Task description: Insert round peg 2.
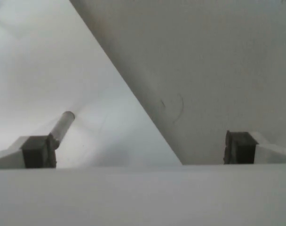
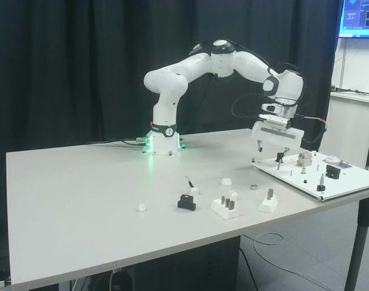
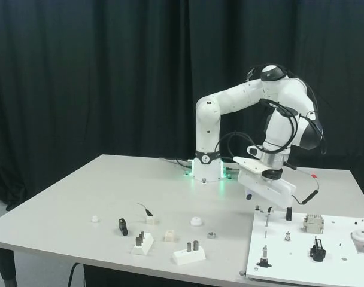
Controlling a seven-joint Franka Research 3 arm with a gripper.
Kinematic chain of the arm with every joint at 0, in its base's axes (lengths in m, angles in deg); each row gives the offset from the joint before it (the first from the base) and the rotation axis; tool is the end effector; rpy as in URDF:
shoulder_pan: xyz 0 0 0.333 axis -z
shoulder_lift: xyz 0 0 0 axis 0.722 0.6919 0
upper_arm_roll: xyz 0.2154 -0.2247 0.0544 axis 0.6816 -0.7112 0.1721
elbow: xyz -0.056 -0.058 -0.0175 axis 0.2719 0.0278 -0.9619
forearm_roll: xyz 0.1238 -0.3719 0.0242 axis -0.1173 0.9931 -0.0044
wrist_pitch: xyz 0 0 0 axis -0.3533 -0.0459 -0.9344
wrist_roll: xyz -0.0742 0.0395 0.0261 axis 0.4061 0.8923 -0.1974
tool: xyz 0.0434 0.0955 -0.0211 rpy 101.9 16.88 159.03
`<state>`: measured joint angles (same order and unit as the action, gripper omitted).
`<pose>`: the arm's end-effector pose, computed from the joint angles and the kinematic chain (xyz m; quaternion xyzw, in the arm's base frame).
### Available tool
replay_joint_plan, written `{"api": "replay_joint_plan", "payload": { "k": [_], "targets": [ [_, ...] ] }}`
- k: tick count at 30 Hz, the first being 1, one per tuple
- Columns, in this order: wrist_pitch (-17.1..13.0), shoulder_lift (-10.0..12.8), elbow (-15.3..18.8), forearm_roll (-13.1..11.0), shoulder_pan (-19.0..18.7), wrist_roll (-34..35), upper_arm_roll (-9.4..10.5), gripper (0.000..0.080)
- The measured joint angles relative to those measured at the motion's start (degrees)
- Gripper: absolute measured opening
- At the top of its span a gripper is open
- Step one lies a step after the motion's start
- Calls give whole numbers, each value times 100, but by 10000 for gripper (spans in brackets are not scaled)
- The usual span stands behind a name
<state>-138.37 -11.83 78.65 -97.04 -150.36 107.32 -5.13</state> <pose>0.4743 0.2974 0.2530 0.7734 -0.6245 0.0544 0.0938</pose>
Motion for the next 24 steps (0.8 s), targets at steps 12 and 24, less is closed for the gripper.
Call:
{"api": "replay_joint_plan", "payload": {
  "k": [12, 24],
  "targets": [
    [0, 7, 17, 4, 0, 0, 64, 800],
    [-6, 9, 31, 110, 1, 0, 66, 800]
  ]
}}
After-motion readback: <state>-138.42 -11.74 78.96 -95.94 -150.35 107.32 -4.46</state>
